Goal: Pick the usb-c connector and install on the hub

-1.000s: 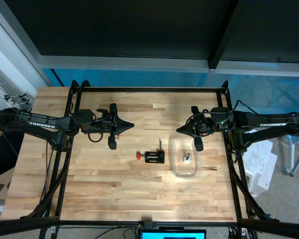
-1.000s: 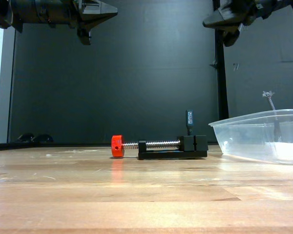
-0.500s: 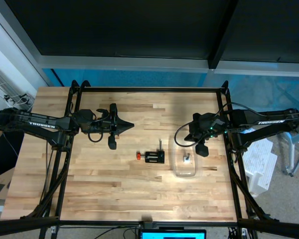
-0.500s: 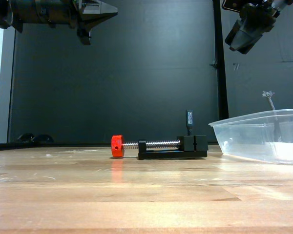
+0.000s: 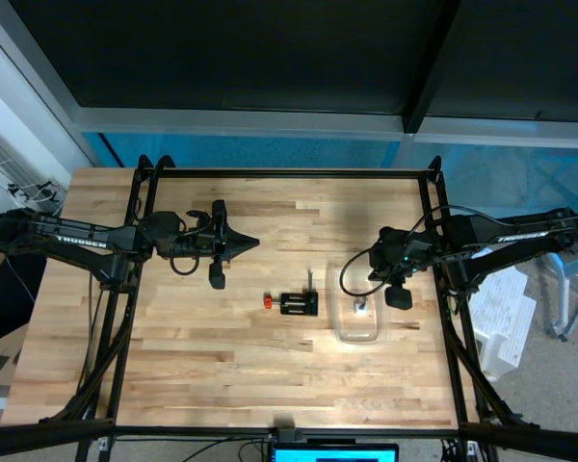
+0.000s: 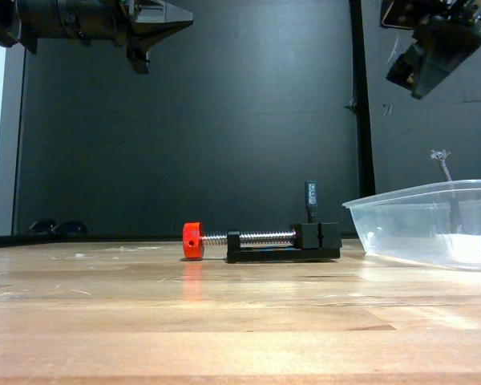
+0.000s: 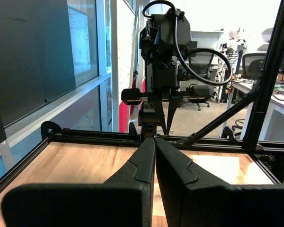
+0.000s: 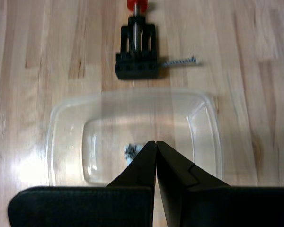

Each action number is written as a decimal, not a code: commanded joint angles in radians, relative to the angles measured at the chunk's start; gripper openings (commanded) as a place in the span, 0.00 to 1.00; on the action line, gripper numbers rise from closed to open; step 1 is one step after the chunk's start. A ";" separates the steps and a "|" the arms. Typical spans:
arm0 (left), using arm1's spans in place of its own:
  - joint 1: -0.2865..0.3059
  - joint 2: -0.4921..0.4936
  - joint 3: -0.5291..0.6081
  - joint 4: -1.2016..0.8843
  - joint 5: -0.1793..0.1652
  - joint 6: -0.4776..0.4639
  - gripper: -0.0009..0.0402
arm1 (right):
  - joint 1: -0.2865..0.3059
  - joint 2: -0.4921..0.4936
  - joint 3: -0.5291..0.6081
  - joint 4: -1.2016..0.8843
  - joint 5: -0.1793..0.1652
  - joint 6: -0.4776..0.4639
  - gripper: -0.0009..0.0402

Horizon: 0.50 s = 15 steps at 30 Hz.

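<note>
The hub (image 5: pixel 294 303) is a small black block with an orange-red knob, lying mid-table; it also shows in the low view (image 6: pixel 280 239) and the right wrist view (image 8: pixel 136 59). A thin grey pin (image 8: pixel 179 61) lies beside it. The usb-c connector (image 8: pixel 129 151) is a tiny dark piece on the floor of the clear tray (image 5: pixel 339 327), just past my right fingertips. My right gripper (image 5: pixel 397 296) hangs shut and empty above the tray's right edge, tilted down (image 6: pixel 417 90) (image 8: pixel 155 143). My left gripper (image 5: pixel 253 242) is shut and empty, held high at the back left (image 6: pixel 188 14) (image 7: pixel 155 138).
The clear tray (image 6: pixel 401 224) stands right of the hub, and a small white-grey piece (image 6: pixel 467 247) lies inside it. Black frame rails (image 5: pixel 289 174) run round the table. Bare wood lies in front of the hub and tray.
My right gripper has swung from pointing left to pointing down and has shifted right and nearer, over the tray's right side. The left arm, hub and tray have not moved.
</note>
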 commanded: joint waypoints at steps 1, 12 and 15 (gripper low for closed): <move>0.000 0.000 0.000 0.000 0.000 0.000 0.02 | 0.014 0.000 0.000 -0.036 0.000 0.013 0.02; 0.000 0.000 0.000 0.000 0.000 0.000 0.02 | 0.079 0.030 0.000 -0.164 0.026 0.082 0.02; 0.000 0.000 0.000 0.000 0.000 0.000 0.02 | 0.097 0.071 0.000 -0.164 0.027 0.082 0.02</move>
